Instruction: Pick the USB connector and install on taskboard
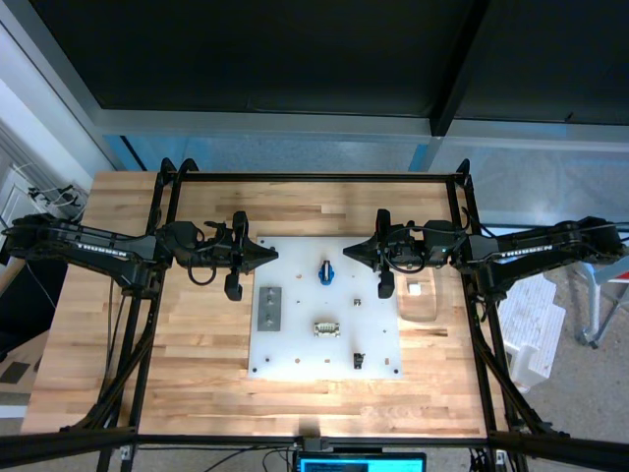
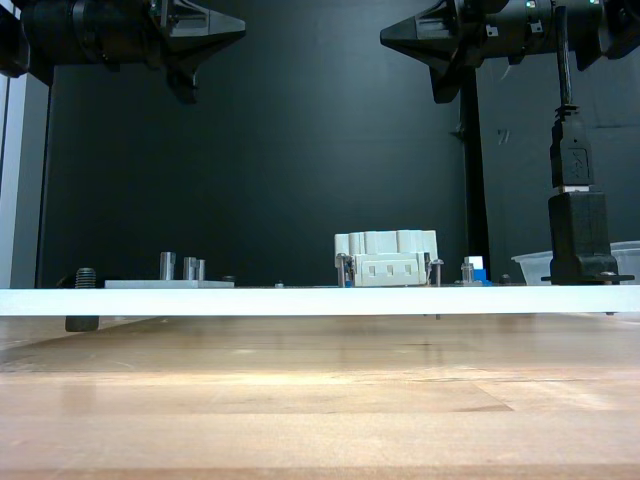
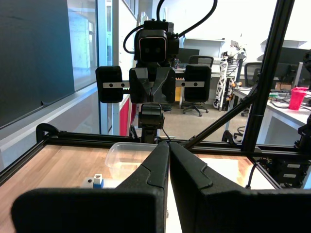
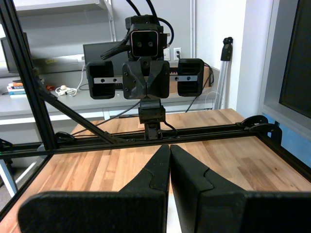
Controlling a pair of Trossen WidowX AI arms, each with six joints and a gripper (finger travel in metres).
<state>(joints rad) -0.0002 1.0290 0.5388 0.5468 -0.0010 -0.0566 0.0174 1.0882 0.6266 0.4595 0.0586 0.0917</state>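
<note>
Low view: left gripper point(image 2: 241, 30), right gripper point(image 2: 384, 38), jaws together, above USB connector point(image 2: 572, 158) on taskboard point(image 2: 250, 300)

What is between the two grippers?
Only air, as the low view shows. The left gripper and right gripper hang shut, tips facing, high above the taskboard.
</note>
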